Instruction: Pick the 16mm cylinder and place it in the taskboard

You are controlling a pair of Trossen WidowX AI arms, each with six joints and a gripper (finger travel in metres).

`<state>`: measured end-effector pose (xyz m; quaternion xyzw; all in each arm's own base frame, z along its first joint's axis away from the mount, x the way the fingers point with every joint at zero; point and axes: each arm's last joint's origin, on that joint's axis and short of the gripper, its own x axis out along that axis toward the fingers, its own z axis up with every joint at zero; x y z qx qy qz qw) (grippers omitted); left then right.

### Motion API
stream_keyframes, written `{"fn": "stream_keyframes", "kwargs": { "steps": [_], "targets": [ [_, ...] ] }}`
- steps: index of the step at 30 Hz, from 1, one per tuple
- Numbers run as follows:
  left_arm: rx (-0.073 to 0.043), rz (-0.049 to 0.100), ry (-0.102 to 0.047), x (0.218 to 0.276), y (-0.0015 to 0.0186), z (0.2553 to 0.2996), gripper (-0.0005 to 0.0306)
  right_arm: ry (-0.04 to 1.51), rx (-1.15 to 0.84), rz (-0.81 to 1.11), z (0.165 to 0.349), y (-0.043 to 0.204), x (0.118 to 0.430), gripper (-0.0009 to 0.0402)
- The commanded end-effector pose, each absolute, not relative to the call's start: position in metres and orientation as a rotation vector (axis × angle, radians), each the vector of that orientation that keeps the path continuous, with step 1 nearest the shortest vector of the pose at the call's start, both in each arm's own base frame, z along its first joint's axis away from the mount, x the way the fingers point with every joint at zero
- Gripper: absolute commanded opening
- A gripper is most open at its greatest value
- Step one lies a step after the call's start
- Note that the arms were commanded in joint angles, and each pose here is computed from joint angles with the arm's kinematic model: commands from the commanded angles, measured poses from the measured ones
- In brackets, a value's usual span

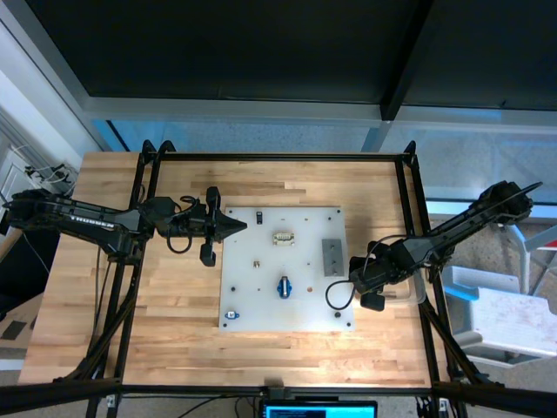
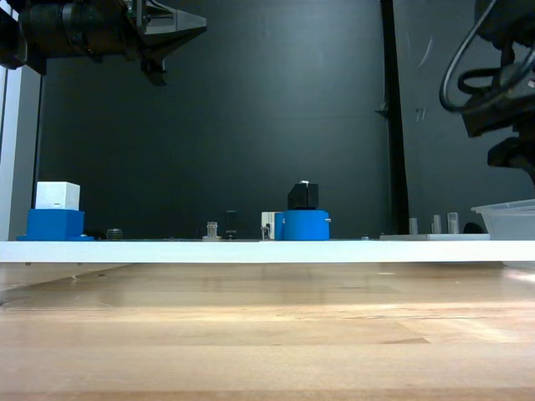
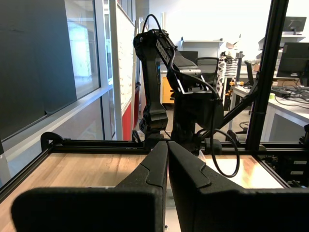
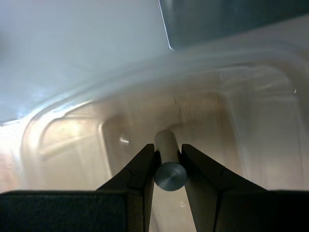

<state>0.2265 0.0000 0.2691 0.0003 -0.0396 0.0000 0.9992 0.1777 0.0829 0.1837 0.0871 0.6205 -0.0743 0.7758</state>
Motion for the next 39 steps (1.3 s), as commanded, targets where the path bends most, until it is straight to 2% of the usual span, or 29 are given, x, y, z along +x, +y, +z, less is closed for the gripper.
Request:
{"fn": "stream_keyframes", "kwargs": {
  "steps": [1, 20, 39],
  "targets": [
    [0.001, 0.0, -0.079, 0.2265, 0.0, 0.2691, 0.0, 1.355, 0.18, -0.167, 0.192, 0.083, 0.178, 0.0027],
    [0.001, 0.0, -0.079, 0.2265, 0.0, 0.2691, 0.0, 1.338, 0.189, -0.142, 0.259, 0.081, 0.193, 0.0028],
    [0.001, 0.0, -0.079, 0.2265, 0.0, 0.2691, 0.0, 1.352, 0.164, -0.106, 0.261, 0.076, 0.222, 0.0027]
  ]
}}
